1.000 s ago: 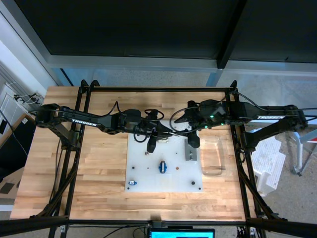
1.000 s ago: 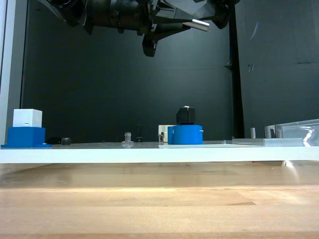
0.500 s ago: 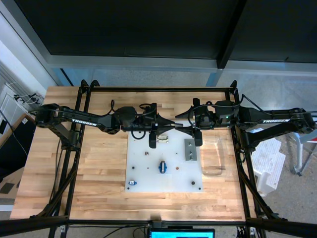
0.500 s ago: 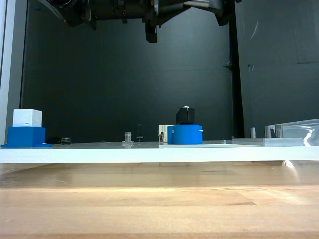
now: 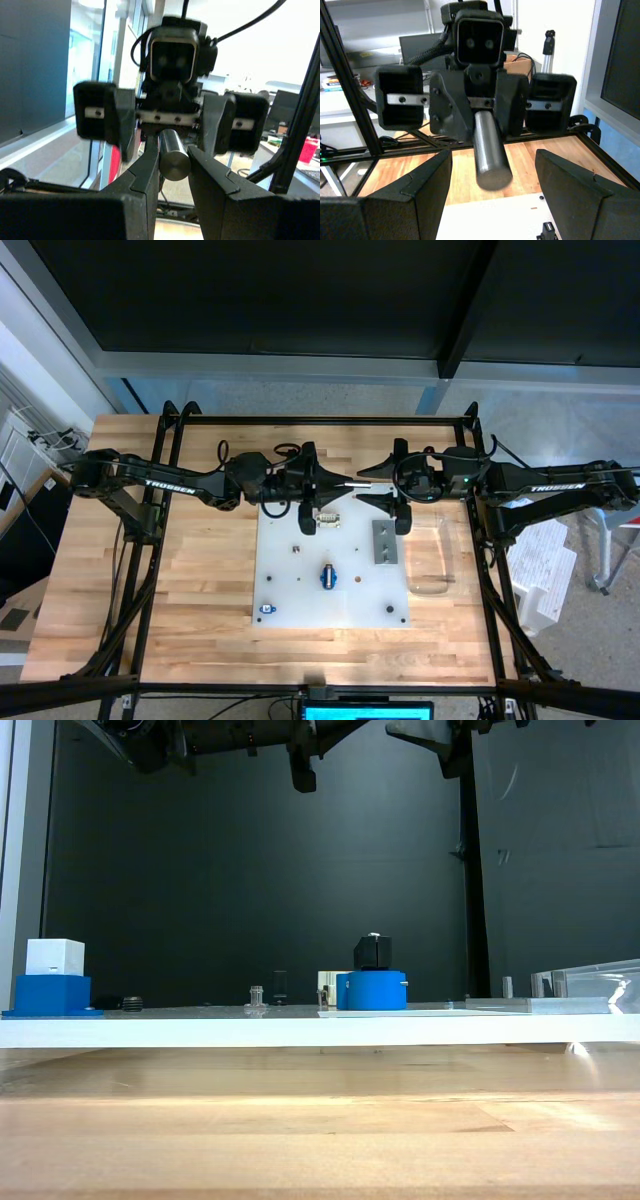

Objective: Pick the 16mm cylinder and install on the taskboard

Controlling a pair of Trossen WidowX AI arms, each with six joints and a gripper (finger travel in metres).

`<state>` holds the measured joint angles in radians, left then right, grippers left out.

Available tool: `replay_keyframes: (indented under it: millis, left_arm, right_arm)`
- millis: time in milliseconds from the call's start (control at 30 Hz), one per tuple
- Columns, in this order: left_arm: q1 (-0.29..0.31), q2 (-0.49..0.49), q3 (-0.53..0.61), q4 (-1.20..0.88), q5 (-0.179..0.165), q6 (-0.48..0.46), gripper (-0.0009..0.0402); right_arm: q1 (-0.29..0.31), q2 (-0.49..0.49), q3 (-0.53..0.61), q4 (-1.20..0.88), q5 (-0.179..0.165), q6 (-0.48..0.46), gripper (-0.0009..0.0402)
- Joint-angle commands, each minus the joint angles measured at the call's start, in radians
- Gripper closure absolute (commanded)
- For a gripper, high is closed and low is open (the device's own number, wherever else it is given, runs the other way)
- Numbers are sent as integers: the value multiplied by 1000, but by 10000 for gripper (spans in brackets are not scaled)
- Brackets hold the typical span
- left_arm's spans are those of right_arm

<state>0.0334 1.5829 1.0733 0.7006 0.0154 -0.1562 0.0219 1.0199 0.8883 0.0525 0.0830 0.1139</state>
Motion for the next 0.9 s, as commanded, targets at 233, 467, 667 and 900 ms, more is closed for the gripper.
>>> replay_keyframes:
  millis: [233, 467, 667, 900]
  left_arm:
    - [0, 1, 0, 19, 1, 0, 390]
    - [0, 1, 0, 43, 1, 0, 390]
    - [0, 1, 0, 51, 2, 0, 390]
    - [0, 1, 0, 46, 2, 0, 390]
  right_arm:
    - [0, 1, 0, 53, -5, -1, 162]
    - [0, 1, 0, 84, -4, 0, 162]
    - [0, 1, 0, 87, -5, 0, 179]
    - [0, 1, 0, 88, -5, -1, 219]
